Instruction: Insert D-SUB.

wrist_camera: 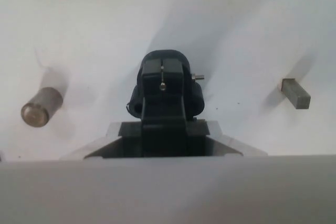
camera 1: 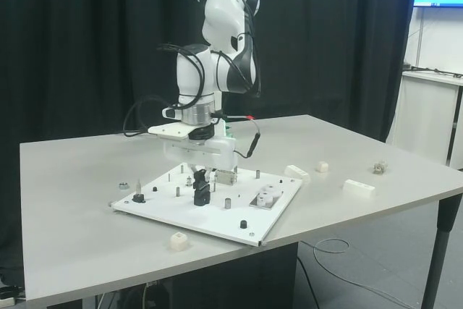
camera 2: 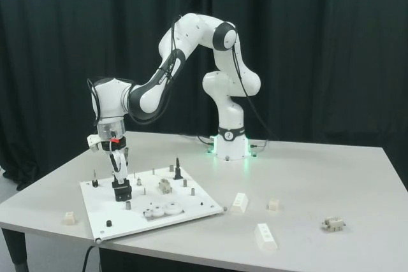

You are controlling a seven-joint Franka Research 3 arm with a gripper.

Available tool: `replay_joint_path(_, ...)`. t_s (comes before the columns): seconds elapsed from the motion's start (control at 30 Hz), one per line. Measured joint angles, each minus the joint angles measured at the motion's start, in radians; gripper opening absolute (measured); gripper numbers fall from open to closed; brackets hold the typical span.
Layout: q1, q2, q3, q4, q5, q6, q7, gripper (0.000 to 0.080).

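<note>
Black plastic fills my wrist view: the D-SUB connector sits pinched between the fingers of my end effector, directly below it and low over the white board on the counter. I judge I'm mid-insertion; next I need a straight, square downward press, though I cannot see the socket underneath.

Two room cams on opposite table sides, both w/ board; wrist cam overhead.
</note>
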Motion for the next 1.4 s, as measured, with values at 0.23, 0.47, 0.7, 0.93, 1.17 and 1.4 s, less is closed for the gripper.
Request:
replay_joint_path(0.23, 0.001, 0.0, 0.0, 0.0, 0.0, 0.0, -0.03, 0.0153)
replay_joint_path(0.47, 0.002, 0.0, 0.0, 0.0, 0.0, 0.0, -0.037, 0.0153)
replay_joint_path(0.7, 0.002, -0.002, 0.0, -0.002, 0.0, -0.003, -0.039, 0.0153)
replay_joint_path(0.93, 0.003, -0.005, 0.0, -0.005, 0.0, -0.013, -0.042, 0.0153)
replay_joint_path(1.17, 0.003, -0.005, 0.0, -0.009, 0.0, -0.011, -0.052, 0.0153)
replay_joint_path(1.4, 0.005, -0.004, 0.001, -0.016, 0.0, 0.004, -0.055, 0.0153)
